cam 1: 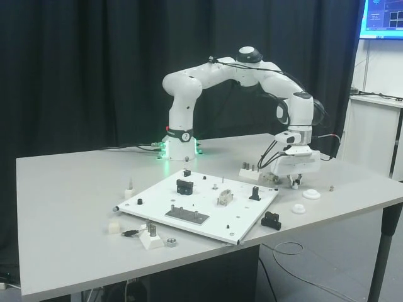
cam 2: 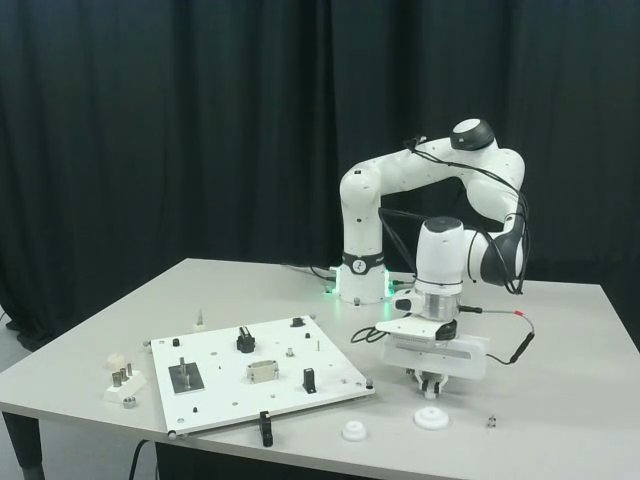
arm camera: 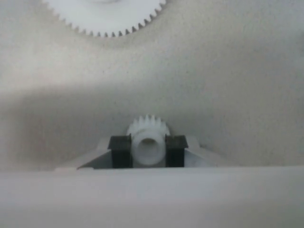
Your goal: Pick small gear.
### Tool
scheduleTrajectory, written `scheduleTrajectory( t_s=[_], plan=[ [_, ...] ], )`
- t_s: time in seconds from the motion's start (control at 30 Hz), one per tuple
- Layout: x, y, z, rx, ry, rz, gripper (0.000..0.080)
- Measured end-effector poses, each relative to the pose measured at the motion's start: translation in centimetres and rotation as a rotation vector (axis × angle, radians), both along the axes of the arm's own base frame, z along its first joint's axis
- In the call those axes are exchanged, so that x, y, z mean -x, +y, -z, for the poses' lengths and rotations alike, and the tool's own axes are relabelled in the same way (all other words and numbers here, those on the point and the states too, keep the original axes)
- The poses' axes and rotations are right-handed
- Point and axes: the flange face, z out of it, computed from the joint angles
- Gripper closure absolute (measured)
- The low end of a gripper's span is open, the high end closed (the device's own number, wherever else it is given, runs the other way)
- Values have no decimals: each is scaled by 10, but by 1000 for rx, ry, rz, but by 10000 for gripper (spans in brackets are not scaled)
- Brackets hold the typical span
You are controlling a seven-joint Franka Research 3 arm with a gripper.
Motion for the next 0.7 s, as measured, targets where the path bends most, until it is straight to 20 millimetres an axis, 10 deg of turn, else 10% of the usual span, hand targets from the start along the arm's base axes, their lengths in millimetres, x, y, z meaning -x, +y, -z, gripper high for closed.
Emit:
scheduleTrajectory(
  t_s=[0.7],
  plan=[
    [-5,-4,-24,-15,14,14,658]
  ],
)
